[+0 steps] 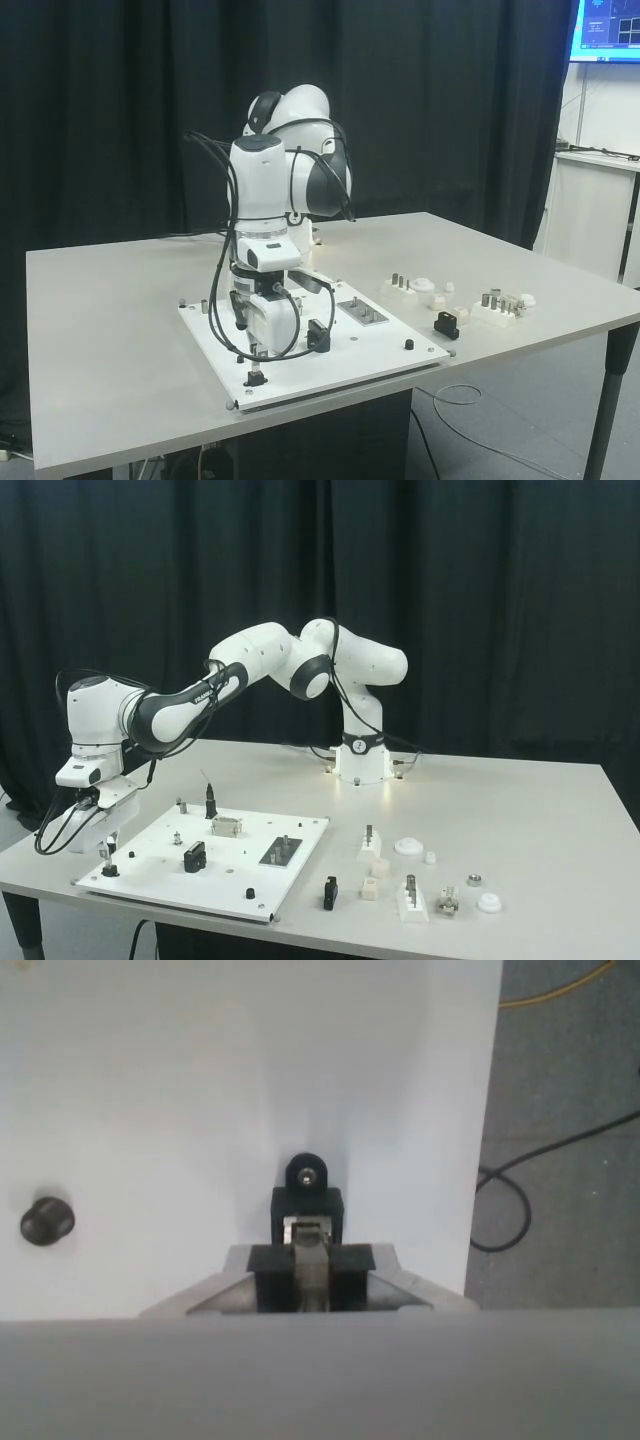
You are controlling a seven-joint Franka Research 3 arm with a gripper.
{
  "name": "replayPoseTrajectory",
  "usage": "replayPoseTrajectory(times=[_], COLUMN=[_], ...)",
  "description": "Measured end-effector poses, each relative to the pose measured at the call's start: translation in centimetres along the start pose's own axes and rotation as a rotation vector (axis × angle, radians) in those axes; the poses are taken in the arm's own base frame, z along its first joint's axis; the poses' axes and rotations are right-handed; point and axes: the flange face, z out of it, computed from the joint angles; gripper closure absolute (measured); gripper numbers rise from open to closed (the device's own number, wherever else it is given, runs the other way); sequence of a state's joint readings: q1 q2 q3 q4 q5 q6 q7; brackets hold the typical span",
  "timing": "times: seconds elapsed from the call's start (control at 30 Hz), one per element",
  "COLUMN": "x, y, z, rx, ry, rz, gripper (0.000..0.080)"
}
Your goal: Insert Ethernet.
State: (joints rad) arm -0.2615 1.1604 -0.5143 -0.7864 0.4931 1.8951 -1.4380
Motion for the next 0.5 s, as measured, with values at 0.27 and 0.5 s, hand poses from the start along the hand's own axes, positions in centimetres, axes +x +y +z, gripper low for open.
replayPoseTrajectory(times=[0.27, 0.5], x=[-0.09, -0.17], y=[0.03, 0.06], z=[0.01, 0.05], rx=[0.001, 0.001], ry=[0.006, 0.01], rz=[0.003, 0.006], gripper=[0.0739, 0.0739])
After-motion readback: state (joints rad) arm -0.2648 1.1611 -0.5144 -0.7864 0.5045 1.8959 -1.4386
